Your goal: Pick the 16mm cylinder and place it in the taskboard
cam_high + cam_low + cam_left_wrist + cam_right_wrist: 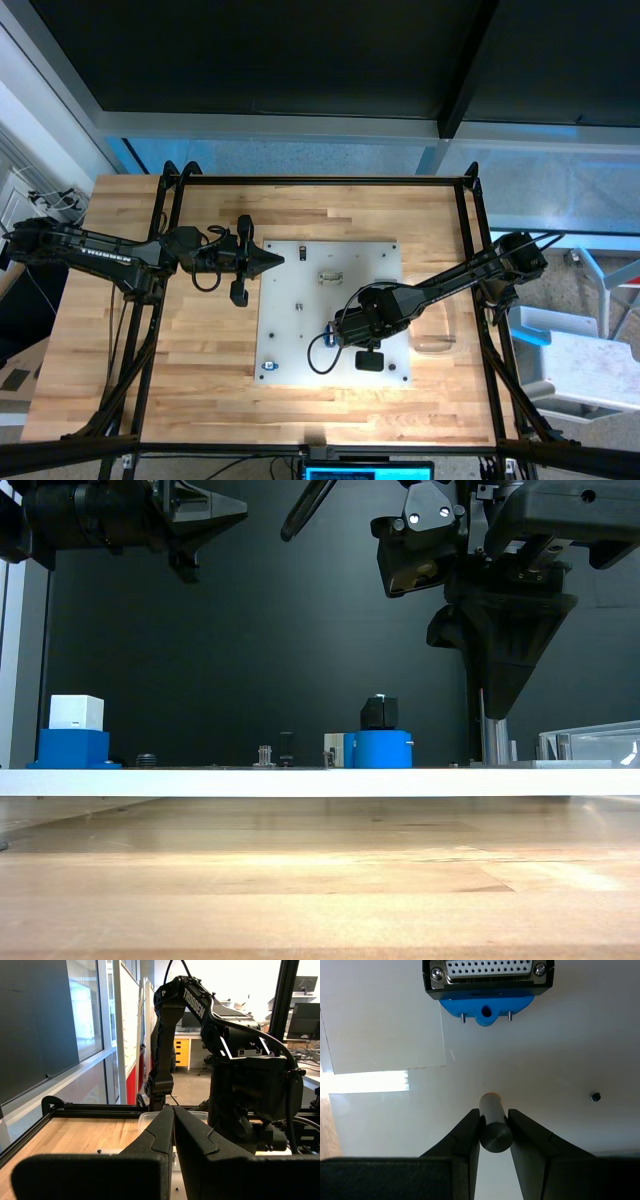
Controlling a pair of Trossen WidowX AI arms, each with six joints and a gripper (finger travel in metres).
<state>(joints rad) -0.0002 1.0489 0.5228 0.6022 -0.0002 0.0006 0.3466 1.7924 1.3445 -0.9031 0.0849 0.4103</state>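
Your right gripper (493,1115) has its jaws clamped on the cylinder (495,1130), upright over the board's (560,1060) near half; any tilt could jam it at the hole. The left gripper (173,1110), jaws together, hangs over the board's left edge.

Left gripper (272,260): black fingers pressed together, held level, high over the left edge of the flat white square taskboard (285,322). Right gripper (493,1119): pointing straight down over that board's near half, fingers clamped on the small silvery-grey metal cylinder (494,1129).
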